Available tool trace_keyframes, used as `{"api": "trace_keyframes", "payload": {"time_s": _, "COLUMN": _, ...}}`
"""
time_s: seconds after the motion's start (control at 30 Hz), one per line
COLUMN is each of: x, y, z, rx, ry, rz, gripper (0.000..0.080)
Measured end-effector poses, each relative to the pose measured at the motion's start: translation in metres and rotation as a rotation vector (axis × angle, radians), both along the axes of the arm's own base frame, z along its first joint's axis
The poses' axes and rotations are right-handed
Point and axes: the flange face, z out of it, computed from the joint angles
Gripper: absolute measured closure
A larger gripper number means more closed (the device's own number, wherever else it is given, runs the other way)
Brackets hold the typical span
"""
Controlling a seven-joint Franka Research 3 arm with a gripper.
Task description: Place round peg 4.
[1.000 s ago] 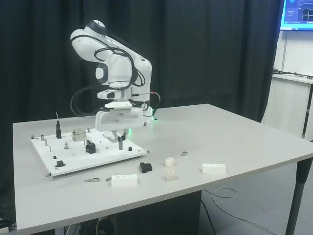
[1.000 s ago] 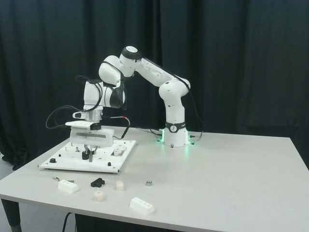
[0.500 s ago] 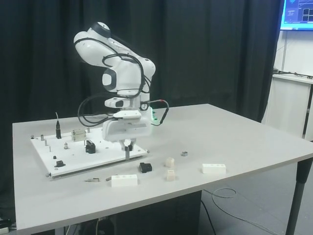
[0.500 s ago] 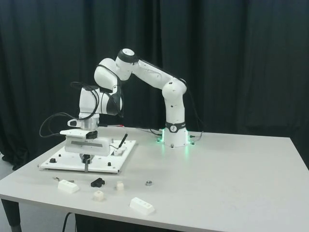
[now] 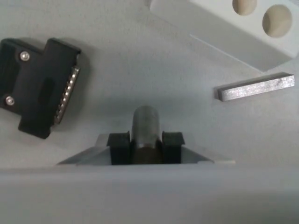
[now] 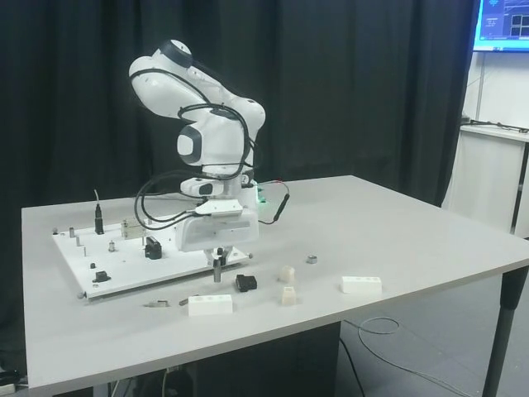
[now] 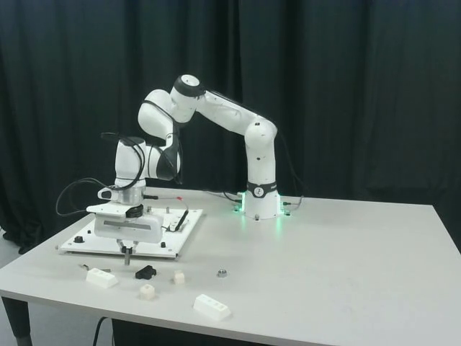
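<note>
My gripper [image 5: 146,145] is shut on an upright round grey peg [image 5: 145,125], whose lower end sticks out below the black fingertips [image 5: 119,145]. The first room view has the gripper [image 6: 216,263] just off the front edge of the white board [image 6: 140,258], a little above the table. Under it lie a white block with round holes [image 5: 233,23], a black connector [image 5: 39,86] and a short grey metal bar [image 5: 254,87]. From the second room camera, the peg [image 7: 127,253] hangs between the board [image 7: 173,238] and the holed block [image 7: 101,277].
Two small white pieces [image 6: 286,271] [image 6: 287,295], a small nut [image 6: 312,259] and another white block [image 6: 361,284] lie further along the table's front. Several posts and black parts stand on the board. A cable loops around the wrist.
The arm has swung from over the board out past its front edge and come lower, carrying the peg towards the holed block and the black connector.
</note>
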Motion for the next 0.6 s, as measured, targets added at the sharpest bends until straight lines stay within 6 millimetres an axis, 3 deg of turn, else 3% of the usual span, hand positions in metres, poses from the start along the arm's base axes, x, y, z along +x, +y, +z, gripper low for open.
{"api": "trace_keyframes", "payload": {"time_s": 0.37, "x": 0.0054, "y": -0.0015, "z": -0.0078, "rx": -0.002, "ry": 0.014, "rz": -0.007, "gripper": 0.0659}}
{"api": "trace_keyframes", "payload": {"time_s": 0.4, "x": 0.0058, "y": -0.0016, "z": -0.0081, "rx": -0.001, "ry": 0.015, "rz": -0.008, "gripper": 0.0601}}
{"api": "trace_keyframes", "payload": {"time_s": 0.53, "x": 0.0079, "y": -0.0021, "z": -0.0084, "rx": 0.001, "ry": 0.016, "rz": -0.013, "gripper": 0.0601}}
{"api": "trace_keyframes", "payload": {"time_s": 0.57, "x": 0.0086, "y": -0.0022, "z": -0.0083, "rx": 0.001, "ry": 0.015, "rz": -0.013, "gripper": 0.0257}}
{"api": "trace_keyframes", "payload": {"time_s": 0.6, "x": 0.0092, "y": -0.0021, "z": -0.0081, "rx": 0.001, "ry": 0.015, "rz": -0.013, "gripper": 0.0257}}
